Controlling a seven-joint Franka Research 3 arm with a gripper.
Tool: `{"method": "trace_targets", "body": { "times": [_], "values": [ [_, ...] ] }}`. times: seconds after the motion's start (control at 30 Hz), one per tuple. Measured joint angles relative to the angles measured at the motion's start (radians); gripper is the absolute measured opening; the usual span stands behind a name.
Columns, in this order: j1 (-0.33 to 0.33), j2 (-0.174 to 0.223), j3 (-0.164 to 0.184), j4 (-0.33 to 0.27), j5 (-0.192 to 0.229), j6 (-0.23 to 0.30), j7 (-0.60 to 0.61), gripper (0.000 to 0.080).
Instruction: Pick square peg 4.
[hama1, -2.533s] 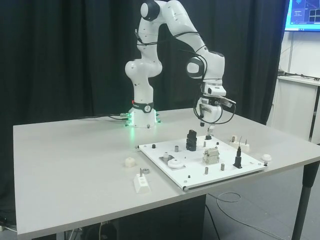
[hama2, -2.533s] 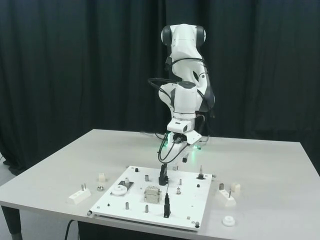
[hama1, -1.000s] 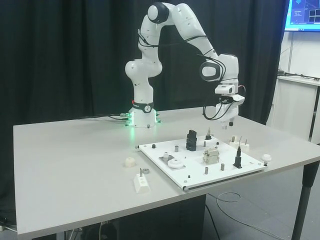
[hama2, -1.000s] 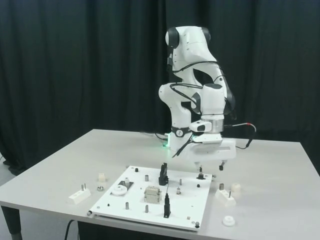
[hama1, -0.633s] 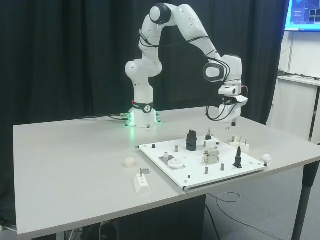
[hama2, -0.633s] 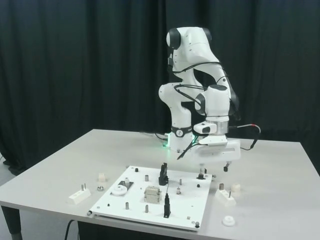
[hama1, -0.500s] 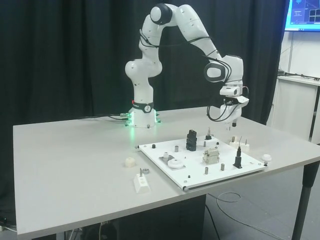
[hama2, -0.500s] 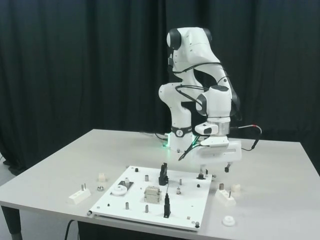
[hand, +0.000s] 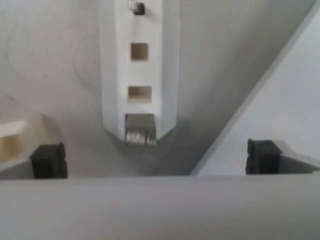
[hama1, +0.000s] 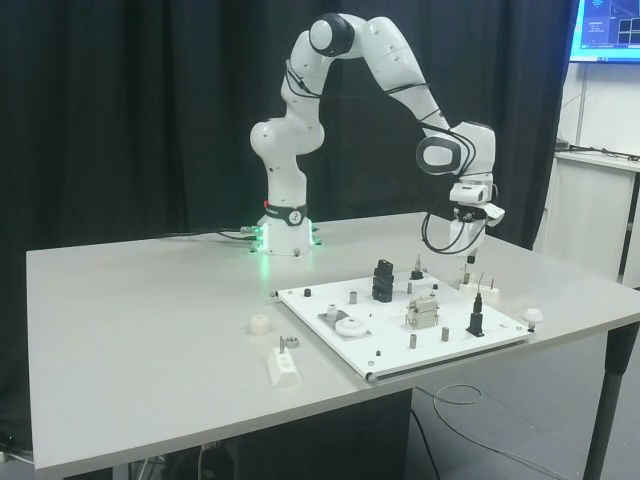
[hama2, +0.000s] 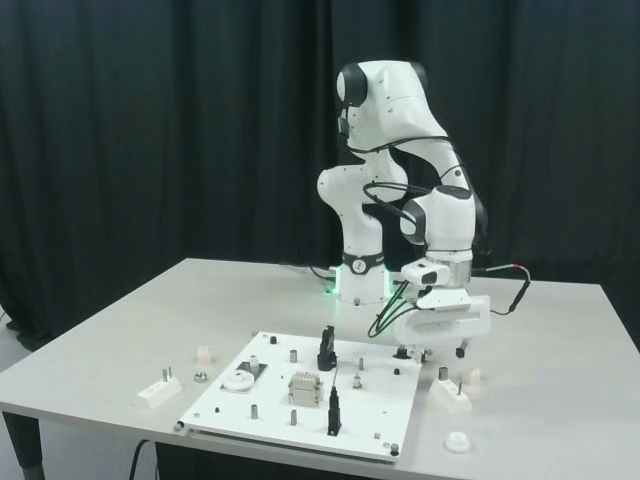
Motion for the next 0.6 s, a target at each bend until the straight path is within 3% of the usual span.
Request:
{"method": "trace_targets", "body": {
  "times": [0.33, 0.6],
  "values": [
    [-0.002, 0.049, 0.001, 0.031, -0.041, 0.0, 0.0, 0.08],
    [-0.008, 0.081, 0.0, 0.051, -0.048, 0.0, -0.001, 0.08]
  ]
}}
